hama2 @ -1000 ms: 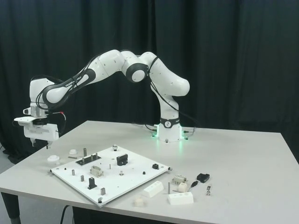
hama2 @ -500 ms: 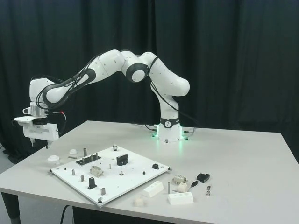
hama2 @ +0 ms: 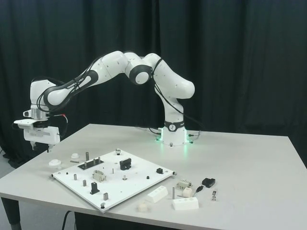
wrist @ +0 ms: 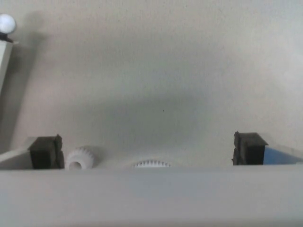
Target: Remove round peg 3.
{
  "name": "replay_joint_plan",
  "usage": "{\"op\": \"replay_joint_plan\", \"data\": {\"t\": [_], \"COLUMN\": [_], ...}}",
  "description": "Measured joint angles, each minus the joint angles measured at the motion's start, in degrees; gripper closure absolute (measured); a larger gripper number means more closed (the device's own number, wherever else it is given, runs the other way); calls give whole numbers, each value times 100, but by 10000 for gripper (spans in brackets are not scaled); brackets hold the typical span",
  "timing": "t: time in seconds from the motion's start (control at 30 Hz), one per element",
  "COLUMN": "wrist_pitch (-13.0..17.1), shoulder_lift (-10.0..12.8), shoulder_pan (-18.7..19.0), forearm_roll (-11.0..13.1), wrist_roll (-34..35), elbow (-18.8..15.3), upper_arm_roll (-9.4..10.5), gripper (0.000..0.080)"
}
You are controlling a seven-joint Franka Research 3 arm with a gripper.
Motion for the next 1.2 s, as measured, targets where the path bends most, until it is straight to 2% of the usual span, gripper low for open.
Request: {"op": "replay_joint_plan", "data": {"t": [0.8, 1.2], "wrist_pitch": [-63, -265], "shoulder_lift": [0, -9], "shoulder_pan": [46, 99], "forearm_roll": [0, 0], "wrist_roll": [0, 0], "elbow": [60, 70], "upper_arm_roll": [0, 0], "gripper": [3, 3]}}
